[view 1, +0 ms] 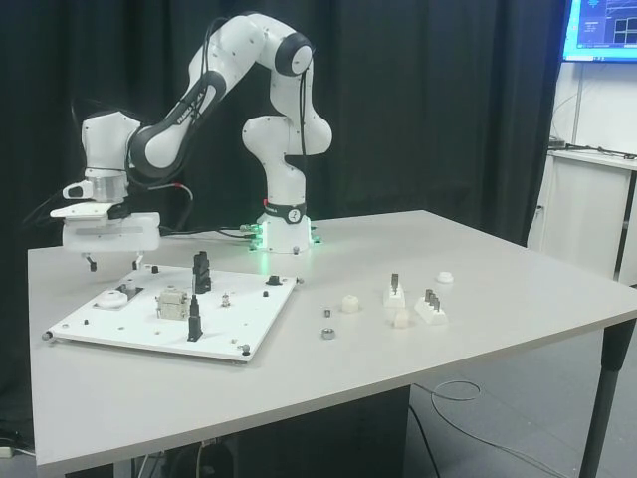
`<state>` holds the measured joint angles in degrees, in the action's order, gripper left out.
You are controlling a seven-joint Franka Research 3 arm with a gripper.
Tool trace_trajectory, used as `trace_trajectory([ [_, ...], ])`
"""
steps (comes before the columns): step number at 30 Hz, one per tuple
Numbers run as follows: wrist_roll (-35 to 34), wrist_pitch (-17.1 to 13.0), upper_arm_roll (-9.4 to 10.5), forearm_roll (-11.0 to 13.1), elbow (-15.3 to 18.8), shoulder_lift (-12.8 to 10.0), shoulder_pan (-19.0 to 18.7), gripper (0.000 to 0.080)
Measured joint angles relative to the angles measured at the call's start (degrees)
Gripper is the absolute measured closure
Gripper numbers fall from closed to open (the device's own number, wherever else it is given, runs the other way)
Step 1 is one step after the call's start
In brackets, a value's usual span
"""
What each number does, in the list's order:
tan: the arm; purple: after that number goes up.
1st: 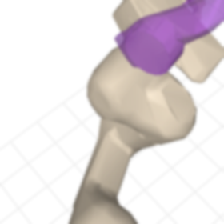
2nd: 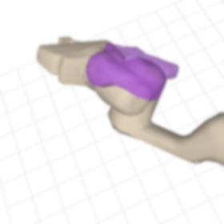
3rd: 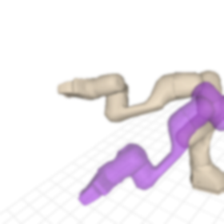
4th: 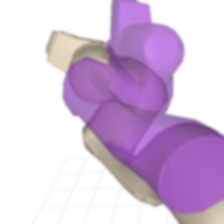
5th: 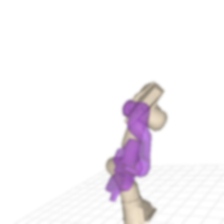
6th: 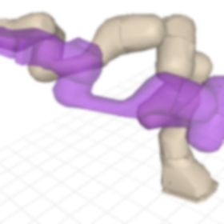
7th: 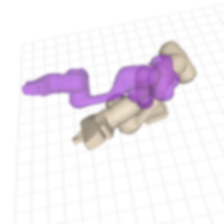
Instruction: Pick medium gear.
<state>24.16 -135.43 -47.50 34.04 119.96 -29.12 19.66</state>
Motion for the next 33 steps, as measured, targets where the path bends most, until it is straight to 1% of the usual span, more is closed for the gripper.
trace_trajectory([
  [8,-0.12,1.26,-0.36,-0.42,0.0,1.9,-0.56,0.0003],
  [17,-0.68,1.79,-0.38,-1.05,0.0,3.17,-1.03,0.0003],
  [22,-0.95,1.79,-0.45,-1.2,-0.04,3.53,-1.35,0.0003],
  [33,-1.24,1.79,-0.56,-1.32,-0.6,3.56,-2.11,0.0003],
])
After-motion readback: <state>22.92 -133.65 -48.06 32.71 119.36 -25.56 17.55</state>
